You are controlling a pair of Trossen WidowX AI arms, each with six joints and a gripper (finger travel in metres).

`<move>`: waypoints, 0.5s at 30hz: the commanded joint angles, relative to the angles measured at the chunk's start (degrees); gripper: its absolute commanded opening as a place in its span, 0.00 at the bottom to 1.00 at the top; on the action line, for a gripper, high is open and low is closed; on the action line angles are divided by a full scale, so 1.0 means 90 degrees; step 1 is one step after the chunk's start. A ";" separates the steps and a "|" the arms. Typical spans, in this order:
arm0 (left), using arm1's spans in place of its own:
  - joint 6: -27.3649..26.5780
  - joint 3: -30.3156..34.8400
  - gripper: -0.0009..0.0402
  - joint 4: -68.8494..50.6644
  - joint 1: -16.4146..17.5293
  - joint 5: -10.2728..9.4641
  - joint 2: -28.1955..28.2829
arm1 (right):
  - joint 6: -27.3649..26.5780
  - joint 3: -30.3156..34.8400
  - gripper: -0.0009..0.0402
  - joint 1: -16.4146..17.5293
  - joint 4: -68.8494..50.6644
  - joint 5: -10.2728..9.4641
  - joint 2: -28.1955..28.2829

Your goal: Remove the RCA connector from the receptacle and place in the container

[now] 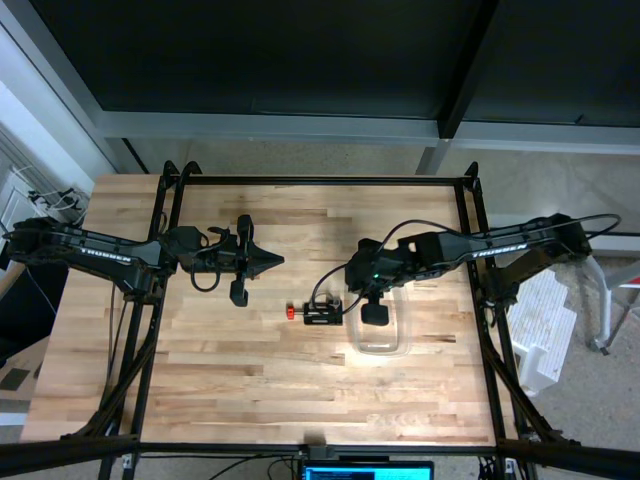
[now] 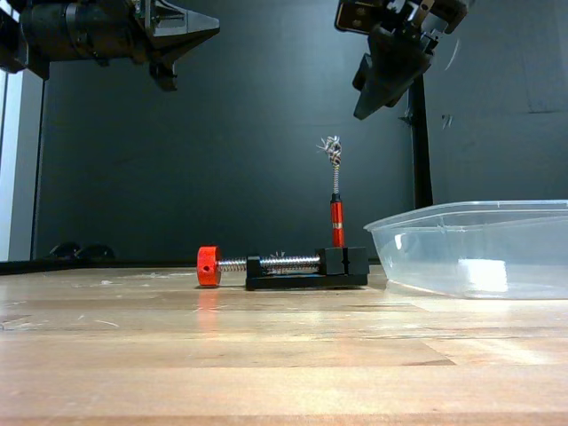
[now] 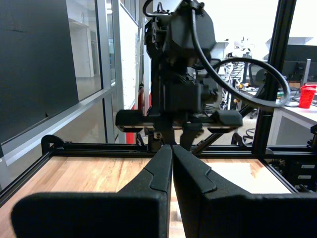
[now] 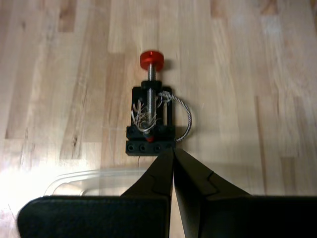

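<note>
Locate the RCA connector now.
Low view: RCA connector stands upright in the receptacle, just left of the container. Shut right gripper hangs above-right of it; shut left gripper high at left.

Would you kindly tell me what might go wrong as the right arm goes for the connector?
The right hand hangs shut, high above the RCA connector; descending unopened, it may crush the frayed wire on top. The receptacle looks unanchored, so pulling might lift it too. The container sits close by and could get nudged. The left hand is parked shut, raised at the left.
</note>
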 commanded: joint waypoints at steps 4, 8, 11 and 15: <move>0.0002 0.0002 0.02 0.0000 0.0000 0.0002 0.0000 | 0.0284 0.0588 0.08 0.0199 -0.0566 0.0289 0.0680; 0.0002 0.0002 0.02 0.0000 0.0000 0.0002 0.0000 | 0.0325 0.0889 0.18 0.0330 -0.0588 0.0391 0.1098; 0.0002 0.0002 0.02 0.0000 0.0000 0.0002 0.0000 | 0.0459 0.1039 0.27 0.0350 -0.0588 0.0386 0.1360; 0.0002 0.0002 0.02 0.0000 0.0002 0.0002 0.0000 | 0.0534 0.1052 0.37 0.0359 -0.0578 0.0389 0.1549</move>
